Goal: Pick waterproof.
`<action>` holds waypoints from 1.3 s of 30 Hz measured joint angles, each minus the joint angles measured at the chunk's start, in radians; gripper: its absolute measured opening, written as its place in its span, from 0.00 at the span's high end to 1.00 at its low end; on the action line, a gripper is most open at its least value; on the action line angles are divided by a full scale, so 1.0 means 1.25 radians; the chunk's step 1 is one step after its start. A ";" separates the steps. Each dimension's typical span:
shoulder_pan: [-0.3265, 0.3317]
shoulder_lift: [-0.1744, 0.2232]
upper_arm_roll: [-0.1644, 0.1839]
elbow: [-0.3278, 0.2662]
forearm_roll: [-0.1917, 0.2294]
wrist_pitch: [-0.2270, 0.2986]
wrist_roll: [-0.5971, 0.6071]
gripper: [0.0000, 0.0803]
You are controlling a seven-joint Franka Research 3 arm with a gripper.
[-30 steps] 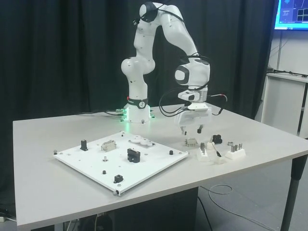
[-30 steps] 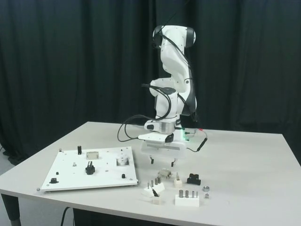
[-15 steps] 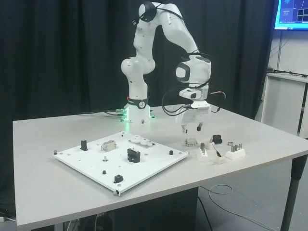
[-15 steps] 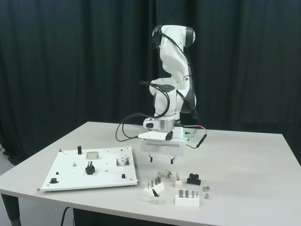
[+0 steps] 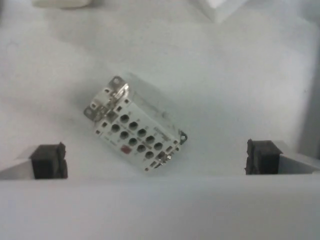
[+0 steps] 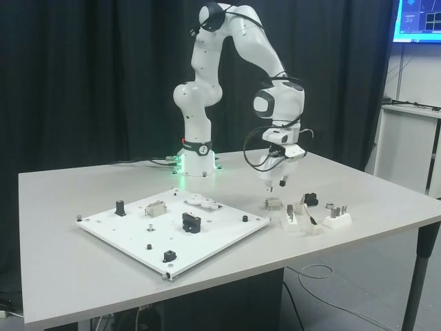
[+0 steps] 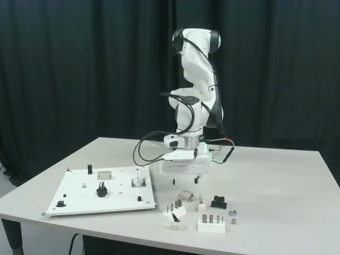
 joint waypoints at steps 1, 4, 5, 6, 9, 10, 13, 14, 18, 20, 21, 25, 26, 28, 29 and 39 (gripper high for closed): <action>0.000 0.001 0.002 0.000 0.000 0.000 -0.014 0.00; 0.000 0.004 0.007 0.000 -0.001 0.000 -0.056 0.00; 0.000 0.006 0.008 0.000 -0.001 0.000 -0.068 0.00; 0.000 0.008 0.009 0.000 -0.001 0.000 -0.078 0.00; 0.000 0.015 0.011 0.000 -0.003 0.000 -0.103 0.00; 0.000 0.017 0.012 0.000 -0.004 0.000 -0.113 0.00; 0.000 0.025 0.012 0.000 -0.008 0.001 -0.148 0.00; 0.000 0.027 0.012 0.000 -0.010 0.002 -0.161 0.00; -0.003 0.039 0.013 0.001 -0.015 0.006 -0.205 0.00; -0.005 0.045 0.015 0.002 -0.017 0.010 -0.223 0.00; -0.007 0.048 0.016 0.003 -0.018 0.011 -0.233 0.00; -0.014 0.062 0.023 0.010 -0.023 0.012 -0.266 0.00; -0.015 0.067 0.025 0.012 -0.026 0.012 -0.272 0.00; -0.020 0.074 0.031 0.017 -0.033 0.012 -0.277 0.00; -0.023 0.078 0.034 0.020 -0.036 0.012 -0.278 0.00; -0.073 0.109 0.089 0.045 -0.069 0.012 -0.281 0.00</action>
